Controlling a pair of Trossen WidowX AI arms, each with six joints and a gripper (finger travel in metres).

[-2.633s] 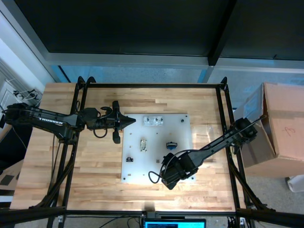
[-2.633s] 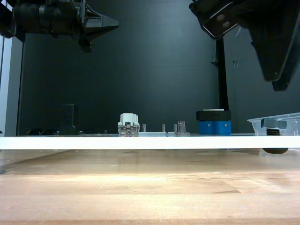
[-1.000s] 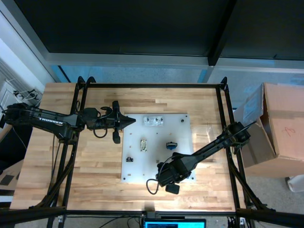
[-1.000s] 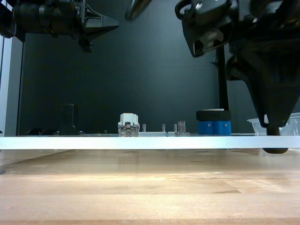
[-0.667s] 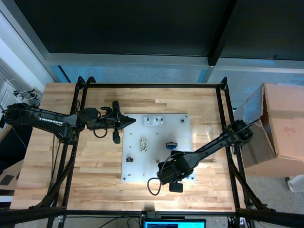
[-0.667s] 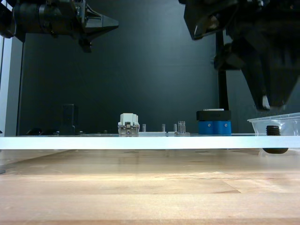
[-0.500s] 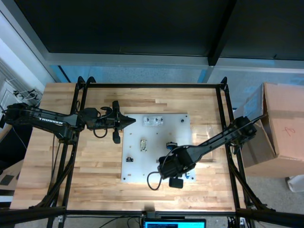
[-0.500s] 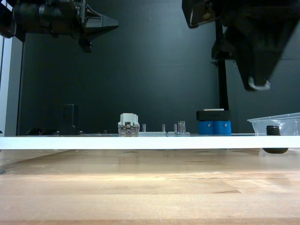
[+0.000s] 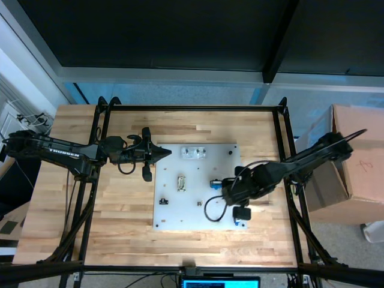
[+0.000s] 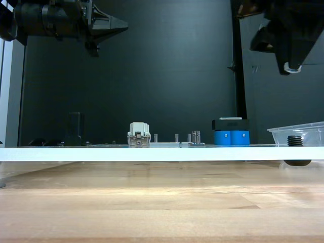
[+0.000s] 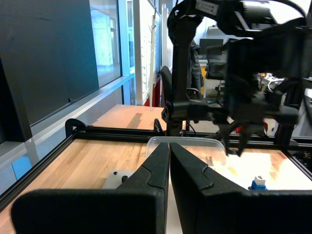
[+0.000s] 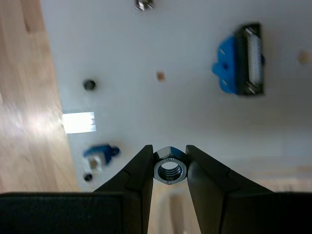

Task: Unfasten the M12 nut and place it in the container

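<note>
- Right gripper [image 12: 169, 152] is clamped on the small silver nut [image 12: 169, 172], one finger on each side, with the bore facing the wrist camera.
- The nut hangs high above the white board [image 9: 180, 204], clear of its stud [image 10: 294, 140], which shows bare ribs in the low view.
- Left gripper [image 11: 169, 156] is raised over the table's left side, near the board's far left corner. Its fingers are pressed together and hold nothing.
- Step in hand, as I judge it: carry the nut to the clear container [image 10: 304, 129].
- To do it well: keep the squeeze firm in transit and trust the high view to confirm the nut is over the tray. Come down low inside the walls before opening, so the nut doesn't bounce out.
</note>
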